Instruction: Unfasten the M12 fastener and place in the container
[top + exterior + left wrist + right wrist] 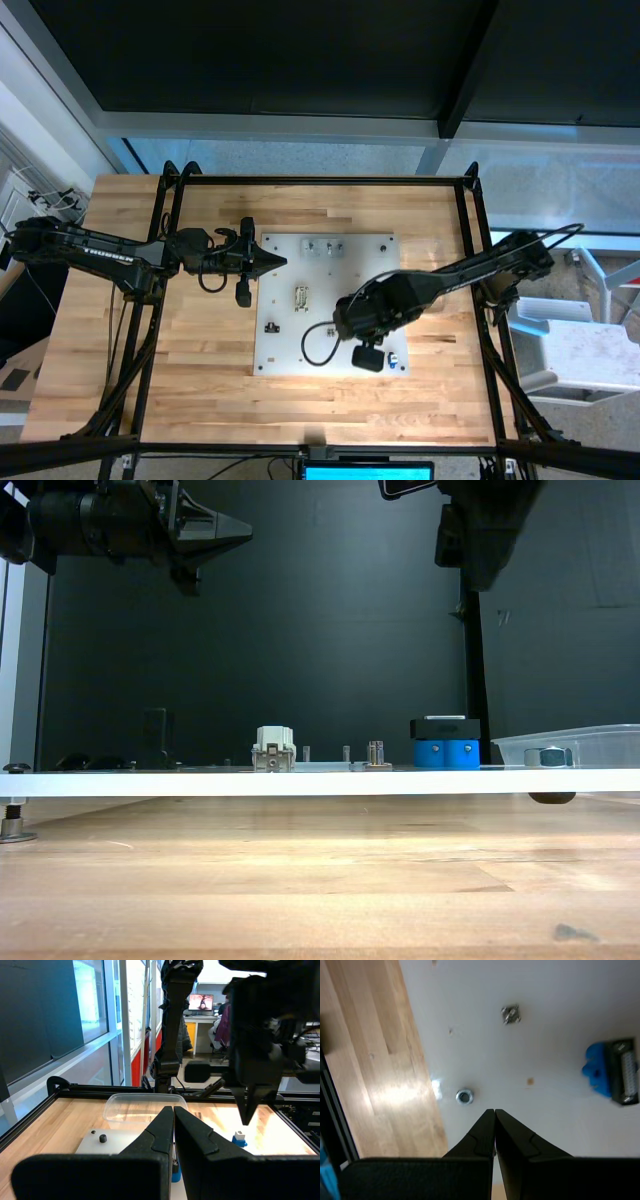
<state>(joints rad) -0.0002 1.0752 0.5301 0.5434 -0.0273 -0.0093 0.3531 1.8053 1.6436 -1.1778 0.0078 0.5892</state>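
The M12 fastener [464,1096] is a small silver nut on the white board [300,345], close to the board's edge by the wood. In the low view the nut [548,756] stands in front of the translucent container [590,742]. No ribs of its stud show beneath it. The container [145,1106] looks empty in the left wrist view. My right gripper [494,1111] hangs high over the board, shut and empty, its tips a little short of the nut. My left gripper [275,262] hovers shut and empty over the board's left edge, pointing right.
A blue-and-white part [607,1072] sits on the board near the nut, also seen as the blue block [446,752] at low level. A small pale connector [301,300] and short silver posts [376,752] stand mid-board. Black frame rails [320,180] ring the wooden table.
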